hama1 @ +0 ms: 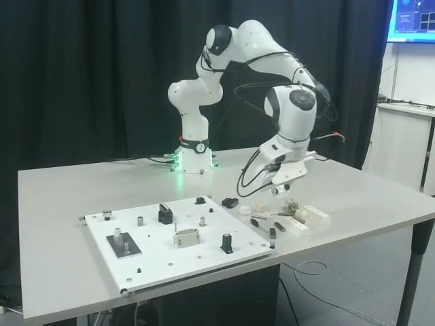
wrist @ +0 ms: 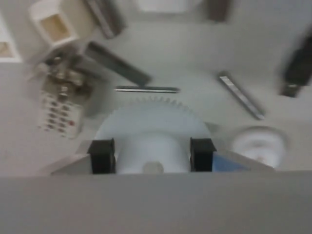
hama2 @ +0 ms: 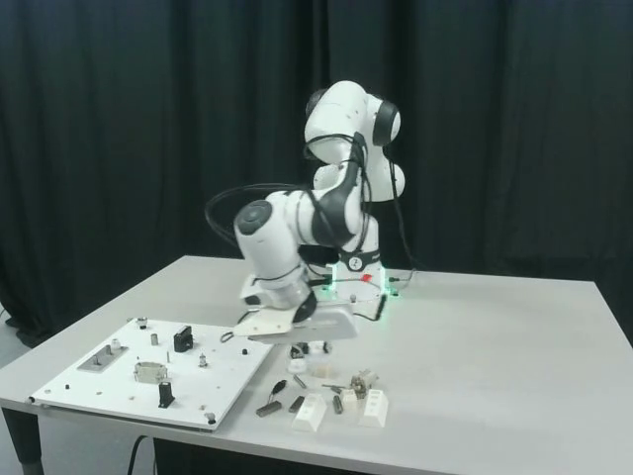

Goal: Place large gear.

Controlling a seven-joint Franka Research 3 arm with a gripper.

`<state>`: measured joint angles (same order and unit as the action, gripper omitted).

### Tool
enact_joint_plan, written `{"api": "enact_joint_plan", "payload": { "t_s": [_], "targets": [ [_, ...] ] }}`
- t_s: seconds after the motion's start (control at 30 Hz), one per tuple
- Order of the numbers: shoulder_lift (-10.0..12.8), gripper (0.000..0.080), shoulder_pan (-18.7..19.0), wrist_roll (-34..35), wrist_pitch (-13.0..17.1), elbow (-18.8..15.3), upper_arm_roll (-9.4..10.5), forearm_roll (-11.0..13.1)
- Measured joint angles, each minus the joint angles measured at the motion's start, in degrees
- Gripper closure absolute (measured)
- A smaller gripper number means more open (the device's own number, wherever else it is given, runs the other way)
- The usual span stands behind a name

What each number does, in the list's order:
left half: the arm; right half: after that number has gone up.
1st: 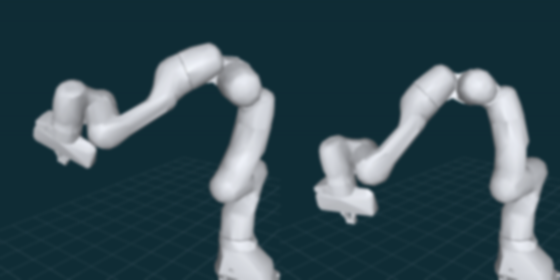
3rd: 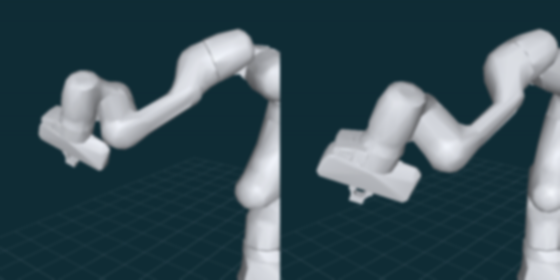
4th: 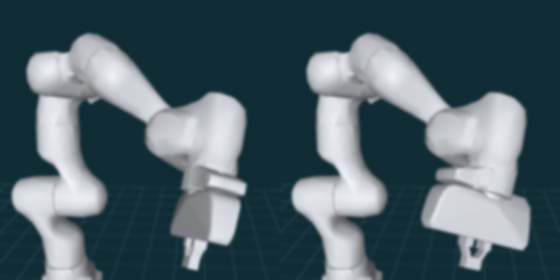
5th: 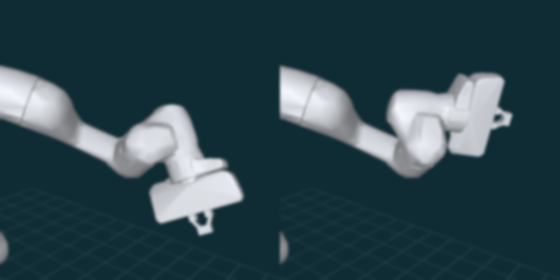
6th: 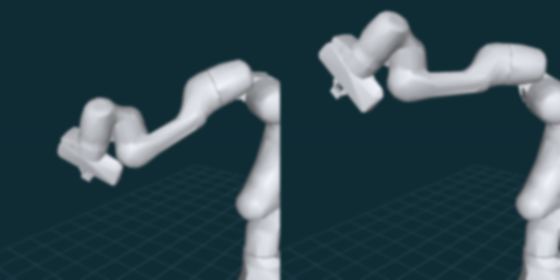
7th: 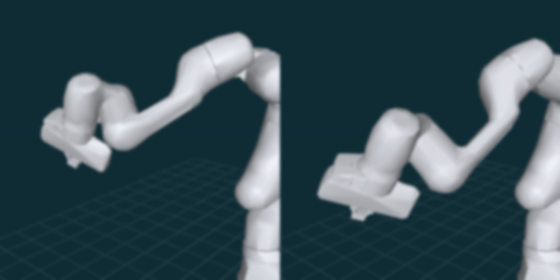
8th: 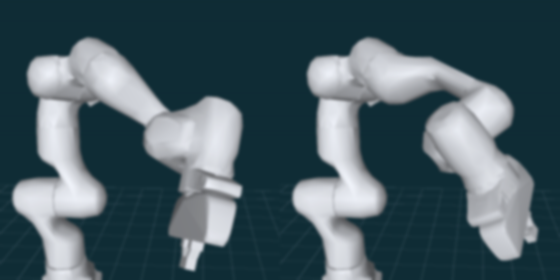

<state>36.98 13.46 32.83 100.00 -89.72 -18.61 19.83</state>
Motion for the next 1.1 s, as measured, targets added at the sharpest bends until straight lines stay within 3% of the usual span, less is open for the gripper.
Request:
{"api": "enact_joint_plan", "payload": {
  "t_s": [0.23, 0.5, 1.1],
  "targets": [
    [-3.54, 0.0473, 0.93, 3.72, 5.18, -5.63, 3.9, -1.7],
    [-6.54, 0.0473, 3.32, 6.98, 9.98, -10.62, 6.26, -2.52],
    [-9.46, 0.0473, 9.7, 10.81, 22.64, -18.84, 10.32, -2.52]
  ]
}}
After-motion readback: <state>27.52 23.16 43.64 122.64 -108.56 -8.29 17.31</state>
